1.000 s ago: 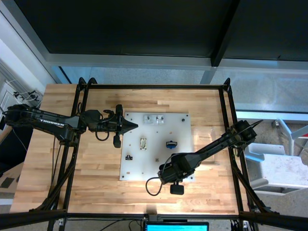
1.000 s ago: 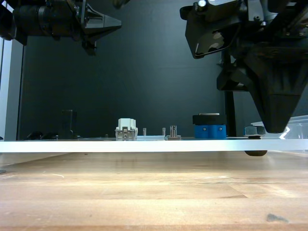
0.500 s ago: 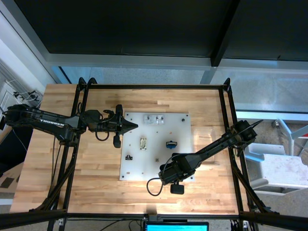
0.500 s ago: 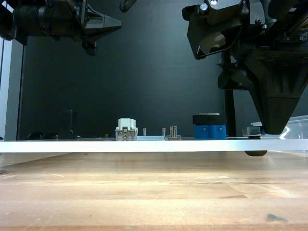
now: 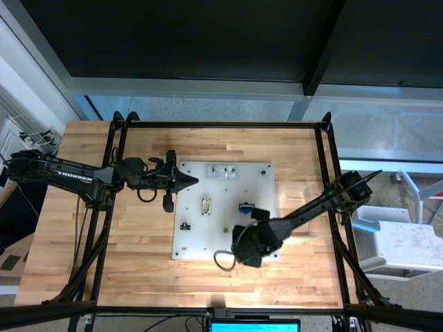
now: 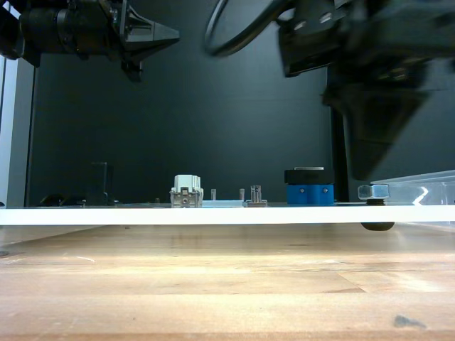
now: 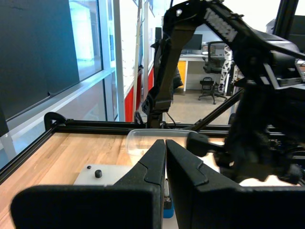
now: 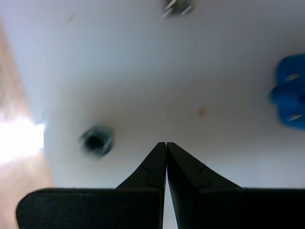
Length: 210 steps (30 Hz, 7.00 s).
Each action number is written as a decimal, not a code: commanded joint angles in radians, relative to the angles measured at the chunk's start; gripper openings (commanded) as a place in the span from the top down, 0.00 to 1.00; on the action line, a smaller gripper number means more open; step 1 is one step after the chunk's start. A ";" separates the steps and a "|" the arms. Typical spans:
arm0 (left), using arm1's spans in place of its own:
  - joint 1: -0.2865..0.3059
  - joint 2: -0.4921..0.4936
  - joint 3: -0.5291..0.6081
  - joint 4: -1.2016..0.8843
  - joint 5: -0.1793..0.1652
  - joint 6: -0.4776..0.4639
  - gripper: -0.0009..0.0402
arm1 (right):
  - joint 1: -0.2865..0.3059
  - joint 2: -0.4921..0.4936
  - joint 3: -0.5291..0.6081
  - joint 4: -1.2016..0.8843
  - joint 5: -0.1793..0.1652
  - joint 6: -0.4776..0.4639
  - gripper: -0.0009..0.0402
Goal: Unfasten the M12 fastener and place in the container
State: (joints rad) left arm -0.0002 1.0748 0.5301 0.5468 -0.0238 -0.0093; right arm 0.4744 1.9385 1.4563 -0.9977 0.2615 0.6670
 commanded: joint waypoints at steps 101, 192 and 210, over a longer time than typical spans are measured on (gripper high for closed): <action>0.000 0.000 0.000 -0.003 -0.003 0.000 0.98 | -0.024 0.151 0.203 -0.095 -0.211 0.503 0.37; 0.000 0.000 0.000 -0.003 -0.003 0.000 0.98 | -0.040 0.013 0.167 -0.086 -0.237 -0.864 0.98; 0.000 0.000 0.000 -0.003 -0.003 0.000 0.98 | -0.162 -0.286 -0.174 -0.048 -0.227 -0.618 0.98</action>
State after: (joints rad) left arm -0.0002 1.0752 0.5301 0.5442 -0.0269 -0.0093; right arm 0.3149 1.6756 1.3128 -1.0534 0.0353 0.0498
